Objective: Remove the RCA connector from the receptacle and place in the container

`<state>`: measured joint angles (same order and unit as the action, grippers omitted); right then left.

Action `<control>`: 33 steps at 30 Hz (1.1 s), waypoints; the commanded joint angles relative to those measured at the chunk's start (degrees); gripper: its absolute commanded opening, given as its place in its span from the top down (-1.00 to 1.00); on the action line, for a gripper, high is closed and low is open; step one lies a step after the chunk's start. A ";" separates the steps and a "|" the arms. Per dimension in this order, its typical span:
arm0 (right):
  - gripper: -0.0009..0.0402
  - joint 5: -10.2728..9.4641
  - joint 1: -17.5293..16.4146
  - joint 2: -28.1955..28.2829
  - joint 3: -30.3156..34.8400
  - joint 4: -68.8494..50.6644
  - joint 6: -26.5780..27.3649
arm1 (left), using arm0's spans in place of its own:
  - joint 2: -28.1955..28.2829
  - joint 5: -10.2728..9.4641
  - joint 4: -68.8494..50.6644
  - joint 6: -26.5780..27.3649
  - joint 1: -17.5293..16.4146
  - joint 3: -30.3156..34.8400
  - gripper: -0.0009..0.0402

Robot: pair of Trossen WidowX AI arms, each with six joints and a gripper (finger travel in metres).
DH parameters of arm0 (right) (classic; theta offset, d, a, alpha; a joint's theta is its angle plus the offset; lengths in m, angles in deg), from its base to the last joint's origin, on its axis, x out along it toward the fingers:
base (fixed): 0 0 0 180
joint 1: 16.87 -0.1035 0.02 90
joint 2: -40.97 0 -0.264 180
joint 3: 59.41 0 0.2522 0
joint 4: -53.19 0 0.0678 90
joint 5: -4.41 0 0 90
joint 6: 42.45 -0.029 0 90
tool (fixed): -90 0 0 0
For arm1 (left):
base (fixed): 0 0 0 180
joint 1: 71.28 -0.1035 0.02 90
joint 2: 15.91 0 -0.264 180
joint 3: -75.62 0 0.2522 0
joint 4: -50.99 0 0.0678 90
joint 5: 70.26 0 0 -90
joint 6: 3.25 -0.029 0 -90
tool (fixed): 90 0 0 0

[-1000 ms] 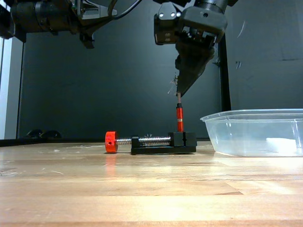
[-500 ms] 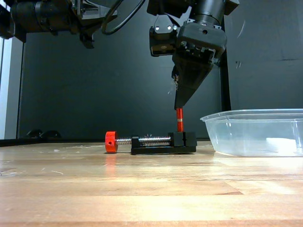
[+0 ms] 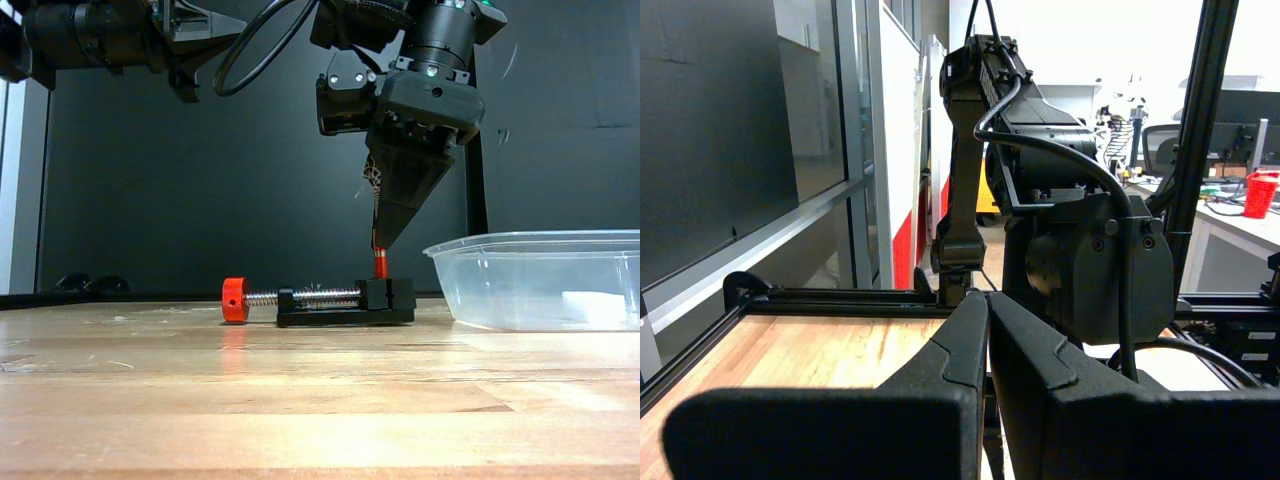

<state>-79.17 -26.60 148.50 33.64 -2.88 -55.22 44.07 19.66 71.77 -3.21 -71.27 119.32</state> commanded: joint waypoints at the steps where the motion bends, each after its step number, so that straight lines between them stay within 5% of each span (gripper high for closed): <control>1: 0.23 0.07 0.00 -0.07 0.00 0.13 -0.07 | 0.02 0.02 0.00 0.00 0.00 0.02 0.96; 21: 0.88 0.24 0.00 -0.07 -0.02 0.57 0.00 | 0.02 0.02 0.00 0.00 0.00 0.02 0.96; 33: 0.95 0.22 0.00 -0.48 -0.02 0.57 0.20 | 0.02 0.02 0.00 0.00 -0.02 0.02 0.96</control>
<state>-78.89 -26.58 148.28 33.57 -2.33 -55.03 44.07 19.66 71.77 -3.21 -71.27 119.32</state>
